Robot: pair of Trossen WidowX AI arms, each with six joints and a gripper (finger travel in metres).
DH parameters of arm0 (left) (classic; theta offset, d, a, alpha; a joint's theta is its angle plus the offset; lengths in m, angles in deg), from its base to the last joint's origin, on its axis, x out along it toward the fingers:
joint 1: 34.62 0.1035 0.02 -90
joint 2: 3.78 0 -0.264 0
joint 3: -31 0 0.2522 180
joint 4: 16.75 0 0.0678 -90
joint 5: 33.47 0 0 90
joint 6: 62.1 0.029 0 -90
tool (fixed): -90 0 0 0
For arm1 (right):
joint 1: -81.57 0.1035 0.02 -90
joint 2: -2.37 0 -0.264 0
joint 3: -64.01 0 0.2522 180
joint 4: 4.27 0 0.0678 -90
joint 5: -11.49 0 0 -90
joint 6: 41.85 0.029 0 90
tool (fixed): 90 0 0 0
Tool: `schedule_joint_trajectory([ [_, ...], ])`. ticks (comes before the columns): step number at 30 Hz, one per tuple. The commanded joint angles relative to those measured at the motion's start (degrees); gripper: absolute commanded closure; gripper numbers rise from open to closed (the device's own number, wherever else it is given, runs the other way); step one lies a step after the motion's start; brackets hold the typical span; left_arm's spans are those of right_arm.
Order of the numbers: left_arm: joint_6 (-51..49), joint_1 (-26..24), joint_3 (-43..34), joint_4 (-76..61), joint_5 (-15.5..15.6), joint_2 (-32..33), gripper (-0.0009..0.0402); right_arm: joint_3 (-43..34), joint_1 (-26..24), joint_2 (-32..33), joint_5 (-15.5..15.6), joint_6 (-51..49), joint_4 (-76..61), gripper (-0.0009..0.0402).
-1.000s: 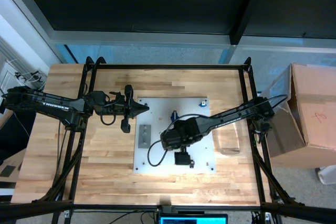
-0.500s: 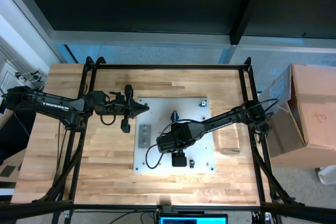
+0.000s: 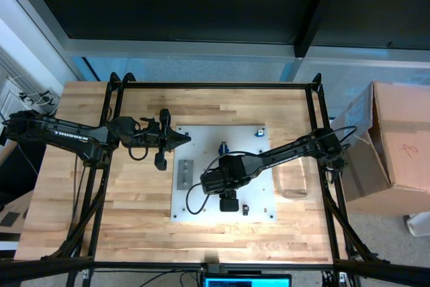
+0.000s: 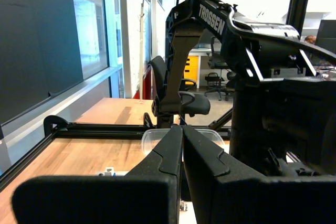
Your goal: Remove the HAN10E connector from the taskboard and place in the container
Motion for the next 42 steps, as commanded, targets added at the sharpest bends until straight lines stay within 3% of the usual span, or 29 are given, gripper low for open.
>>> schedule_joint_trajectory([
  [1, 0.0, 0.0, 0.0, 0.0, 0.0, 0.0, 0.0393, 0.0, 0.0, -1.2, 0.2, -0.4, 0.0, 0.039],
  [13, 0.0, 0.0, 0.0, 0.0, 0.0, 0.0, 0.0393, 1.4, 0.1, -6.3, 0.2, 0.5, -2.7, 0.0387],
  [24, 0.0, 0.0, 0.0, 0.0, 0.0, 0.0, 0.0393, 18.6, 2.0, -22.0, 0.1, 4.1, -1.7, 0.0386],
  [31, 0.0, 0.0, 0.0, 0.0, 0.0, 0.0, 0.0393, 30.5, 4.2, -32.6, 0.2, 11.8, -1.7, 0.0386],
  [42, 0.0, 0.0, 0.0, 0.0, 0.0, 0.0, 0.0393, 39.9, 9.0, -40.3, 0.2, 17.0, -0.7, 0.0386],
])
